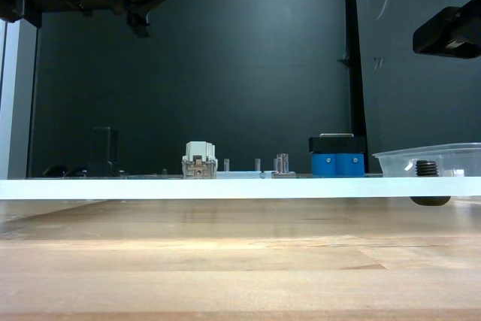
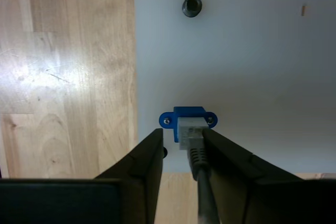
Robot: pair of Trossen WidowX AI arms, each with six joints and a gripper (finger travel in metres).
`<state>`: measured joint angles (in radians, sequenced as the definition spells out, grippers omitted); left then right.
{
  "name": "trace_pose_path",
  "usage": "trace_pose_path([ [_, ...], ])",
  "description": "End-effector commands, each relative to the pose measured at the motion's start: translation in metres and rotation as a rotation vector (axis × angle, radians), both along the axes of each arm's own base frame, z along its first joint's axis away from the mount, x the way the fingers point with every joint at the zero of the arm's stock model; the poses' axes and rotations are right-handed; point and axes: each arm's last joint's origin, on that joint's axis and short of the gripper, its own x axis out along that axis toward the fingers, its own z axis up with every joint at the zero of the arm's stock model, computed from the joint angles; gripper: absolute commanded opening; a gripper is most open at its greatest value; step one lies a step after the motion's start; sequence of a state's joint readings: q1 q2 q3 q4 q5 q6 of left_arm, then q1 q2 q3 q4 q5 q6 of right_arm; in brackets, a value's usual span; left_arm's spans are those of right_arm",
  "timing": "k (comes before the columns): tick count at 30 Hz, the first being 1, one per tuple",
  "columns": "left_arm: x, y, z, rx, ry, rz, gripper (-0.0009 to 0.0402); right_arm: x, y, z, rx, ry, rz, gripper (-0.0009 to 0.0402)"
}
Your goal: Pick the RJ45 connector and install on taskboard
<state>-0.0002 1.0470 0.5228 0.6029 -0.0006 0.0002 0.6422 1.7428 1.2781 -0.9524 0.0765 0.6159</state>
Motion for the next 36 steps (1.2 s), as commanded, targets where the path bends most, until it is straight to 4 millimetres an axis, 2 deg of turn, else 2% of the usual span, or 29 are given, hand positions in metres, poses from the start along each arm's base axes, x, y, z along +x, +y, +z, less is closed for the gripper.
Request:
trace_pose_path([
  [1,0.0,0.0,0.0,0.0,0.0,0.0,0.0,-0.001,-0.001,0.007,0.003,-0.021,-0.002,0.014],
  [9,0.0,0.0,0.0,0.0,0.0,0.0,0.0,-0.002,-0.002,0.024,0.011,-0.035,0.01,0.0185],
  [22,0.0,0.0,0.0,0.0,0.0,0.0,0.0,-0.017,-0.013,0.064,0.057,-0.101,0.017,0.019],
  [36,0.0,0.0,0.0,0.0,0.0,0.0,0.0,-0.018,-0.014,0.067,0.064,-0.11,0.017,0.019],
])
